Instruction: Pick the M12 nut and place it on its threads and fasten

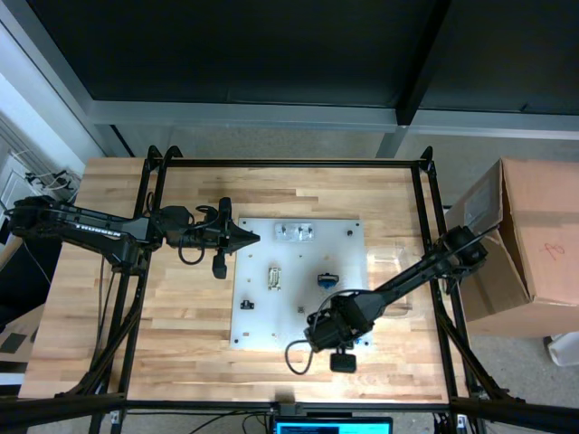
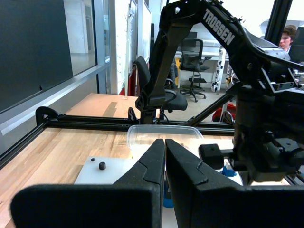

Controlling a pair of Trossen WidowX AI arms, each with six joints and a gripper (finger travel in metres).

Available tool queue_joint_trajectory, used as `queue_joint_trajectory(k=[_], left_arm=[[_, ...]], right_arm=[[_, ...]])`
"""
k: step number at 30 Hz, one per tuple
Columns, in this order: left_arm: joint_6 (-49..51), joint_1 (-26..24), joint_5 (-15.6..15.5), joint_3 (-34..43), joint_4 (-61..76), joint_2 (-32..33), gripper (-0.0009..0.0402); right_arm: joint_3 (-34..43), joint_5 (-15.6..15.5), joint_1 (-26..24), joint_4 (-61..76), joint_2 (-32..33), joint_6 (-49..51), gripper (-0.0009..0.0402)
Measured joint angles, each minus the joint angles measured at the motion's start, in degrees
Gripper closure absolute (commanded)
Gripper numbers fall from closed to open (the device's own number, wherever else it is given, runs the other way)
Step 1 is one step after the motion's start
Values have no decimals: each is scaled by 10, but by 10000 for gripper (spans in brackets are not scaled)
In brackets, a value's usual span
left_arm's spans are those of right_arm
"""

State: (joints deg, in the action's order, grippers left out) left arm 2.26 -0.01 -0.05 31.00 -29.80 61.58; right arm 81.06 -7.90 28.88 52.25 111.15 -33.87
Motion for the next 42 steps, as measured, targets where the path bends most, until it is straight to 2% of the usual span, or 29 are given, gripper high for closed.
queue_joint_trajectory(k=[5,14,21,23,25,27,29,30,32,35,37,40,42], left_arm=[[0,0,0,0,0,0,393],[0,0,0,0,11,0,393],[0,0,0,0,12,0,393],[0,0,0,0,12,0,393],[0,0,0,0,12,0,393],[0,0,0,0,12,0,393],[0,0,0,0,12,0,393],[0,0,0,0,12,0,393],[0,0,0,0,10,0,393],[0,0,0,0,11,0,393],[0,0,0,0,11,0,393],[0,0,0,0,11,0,393],[0,0,0,0,11,0,393]], right_arm=[[1,13,-2,2,0,3,393],[10,124,-1,28,-4,0,393],[11,128,2,16,0,-1,393],[10,121,2,13,1,-2,393],[10,78,2,5,2,2,393],[9,10,1,-4,2,18,393],[9,-27,4,-14,2,30,393],[9,-32,4,-5,2,32,393],[9,-16,5,3,2,32,393],[12,53,3,20,2,16,393],[15,84,3,25,1,7,393],[17,110,5,28,1,-3,393],[17,113,4,23,1,-3,393]])
